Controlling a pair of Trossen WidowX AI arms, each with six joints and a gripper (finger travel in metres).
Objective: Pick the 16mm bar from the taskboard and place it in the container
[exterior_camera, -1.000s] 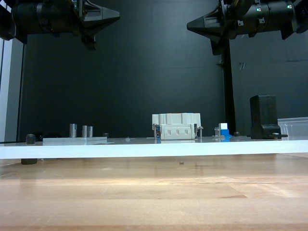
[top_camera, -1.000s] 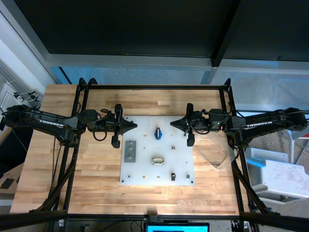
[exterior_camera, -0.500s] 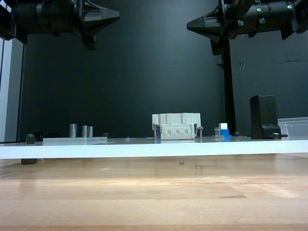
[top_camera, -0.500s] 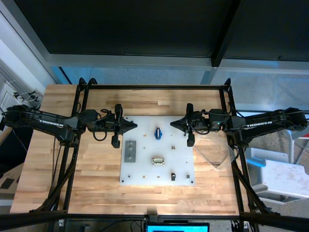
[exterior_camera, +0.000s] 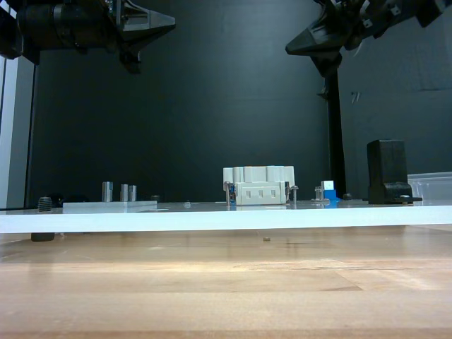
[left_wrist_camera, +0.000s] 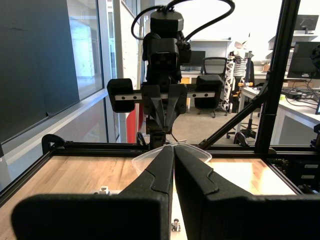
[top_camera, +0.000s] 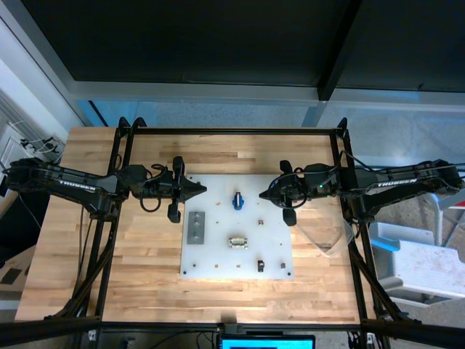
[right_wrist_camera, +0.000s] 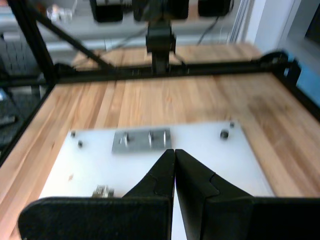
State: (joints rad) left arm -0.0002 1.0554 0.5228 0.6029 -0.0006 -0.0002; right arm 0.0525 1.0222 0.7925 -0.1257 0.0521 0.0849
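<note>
The taskboard (top_camera: 218,254) lies mid-table, a white plate with a grey metal block (top_camera: 196,227) at its left. Short metal bars (exterior_camera: 124,192) stand in that block; which one is the 16mm bar I cannot tell. The block also shows in the right wrist view (right_wrist_camera: 141,139). The clear container (top_camera: 325,231) sits just right of the plate. My left gripper (top_camera: 204,189) hangs shut and empty above the plate's far left corner. My right gripper (top_camera: 266,193) is shut and empty, tilted down over the plate's far right part, high above it (exterior_camera: 288,49).
On the plate stand a blue part (top_camera: 237,200), a white connector (exterior_camera: 258,185) and a black block (exterior_camera: 386,171). A black frame rail (top_camera: 232,131) runs along the table's far edge, with posts at both sides. A screen (top_camera: 267,342) sits at the near edge.
My right gripper has tipped downward toward the plate and drawn slightly right and nearer. The left arm and everything on the board stay as they were.
</note>
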